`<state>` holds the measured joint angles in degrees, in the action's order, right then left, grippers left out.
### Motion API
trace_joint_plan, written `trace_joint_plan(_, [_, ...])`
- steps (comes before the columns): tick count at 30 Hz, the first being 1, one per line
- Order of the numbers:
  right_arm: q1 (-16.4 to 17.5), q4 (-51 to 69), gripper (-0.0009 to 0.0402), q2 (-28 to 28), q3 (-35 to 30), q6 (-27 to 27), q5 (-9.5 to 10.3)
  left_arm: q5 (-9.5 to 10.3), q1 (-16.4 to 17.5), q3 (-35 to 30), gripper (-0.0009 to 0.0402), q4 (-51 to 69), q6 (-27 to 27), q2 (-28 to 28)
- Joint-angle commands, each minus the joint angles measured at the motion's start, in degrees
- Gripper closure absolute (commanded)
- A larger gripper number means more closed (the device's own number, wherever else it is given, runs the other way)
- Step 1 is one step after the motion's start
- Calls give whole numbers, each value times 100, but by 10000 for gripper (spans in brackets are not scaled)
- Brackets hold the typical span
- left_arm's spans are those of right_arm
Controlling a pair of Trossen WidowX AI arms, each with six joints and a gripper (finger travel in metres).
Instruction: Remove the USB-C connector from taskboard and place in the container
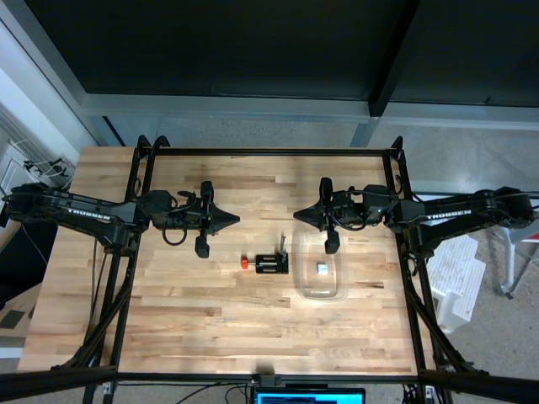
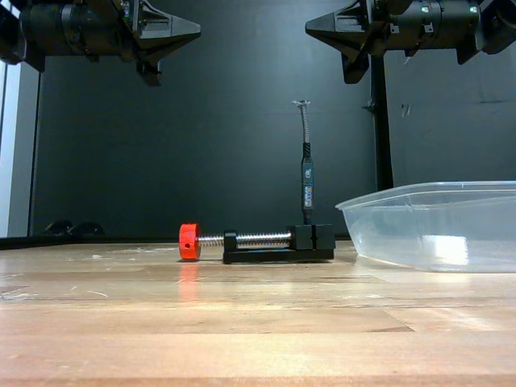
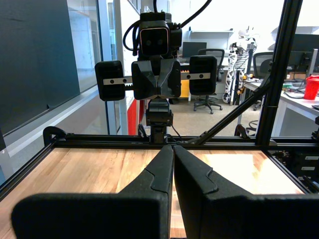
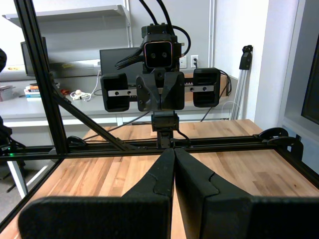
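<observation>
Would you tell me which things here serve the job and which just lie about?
Job: USB-C connector, upright in the taskboard; container; left gripper and right gripper, both shut, raised above the table.
Lying about: white cube inside the container.

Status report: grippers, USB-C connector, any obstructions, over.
Left gripper, right gripper: shut, hovering high, tips facing. Slim dark USB-C connector upright in black red-knobbed taskboard. Clear plastic container beside it; path unobstructed.

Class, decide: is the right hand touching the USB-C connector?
Apart. The low view shows the right hand well above the USB-C connector, with clear air between them; the left hand hangs equally high, facing it.
</observation>
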<state>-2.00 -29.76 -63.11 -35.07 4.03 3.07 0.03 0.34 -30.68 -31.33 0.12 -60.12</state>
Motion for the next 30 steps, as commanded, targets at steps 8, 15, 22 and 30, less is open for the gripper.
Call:
trace_joint_plan(8, [2, -2, 393, -2, 0, 0, -2, 0, 4, -2, 393, -2, 0, 0])
trace_joint_plan(15, [0, -2, 393, -2, 0, 0, -2, 0, 4, -2, 393, -2, 0, 0])
trace_joint_plan(22, [0, -39, 393, -2, 0, -20, -9, 0, 4, -2, 393, -2, 0, 0])
trace_joint_plan(30, [72, 1296, 393, 0, -509, 11, 0, 0, 2, -2, 393, -2, 0, 0])
